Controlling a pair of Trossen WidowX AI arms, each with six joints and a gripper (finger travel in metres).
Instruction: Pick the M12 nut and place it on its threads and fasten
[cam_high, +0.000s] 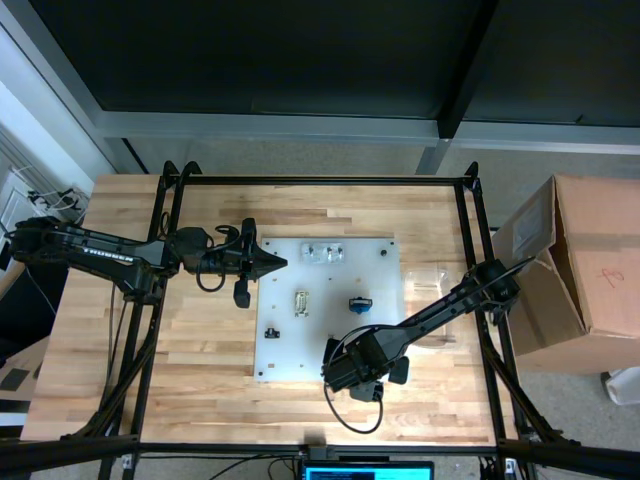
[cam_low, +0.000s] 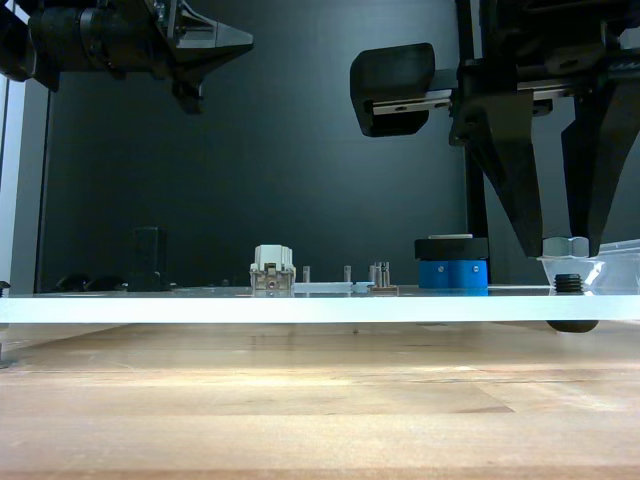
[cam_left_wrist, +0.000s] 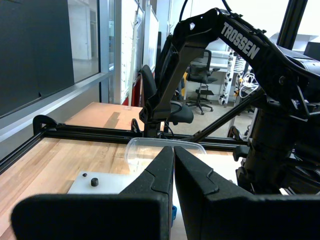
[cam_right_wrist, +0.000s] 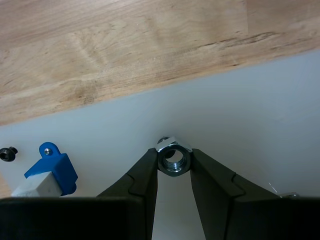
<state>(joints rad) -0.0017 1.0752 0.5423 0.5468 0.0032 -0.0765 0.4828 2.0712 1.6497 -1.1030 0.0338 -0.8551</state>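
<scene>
Wooden counter (cam_high: 200, 350), white board (cam_high: 300, 345) lying on it. My right gripper (cam_right_wrist: 173, 169) is pinching the M12 nut (cam_right_wrist: 174, 161), holding it just above the black stud (cam_low: 570, 285), not touching. My left gripper (cam_high: 272, 263) is hovering, pressed together, over the board's far left edge.

stud (cam_low: 570, 284) hidden overhead, probably under right gripper (cam_right_wrist: 173, 161)
</scene>
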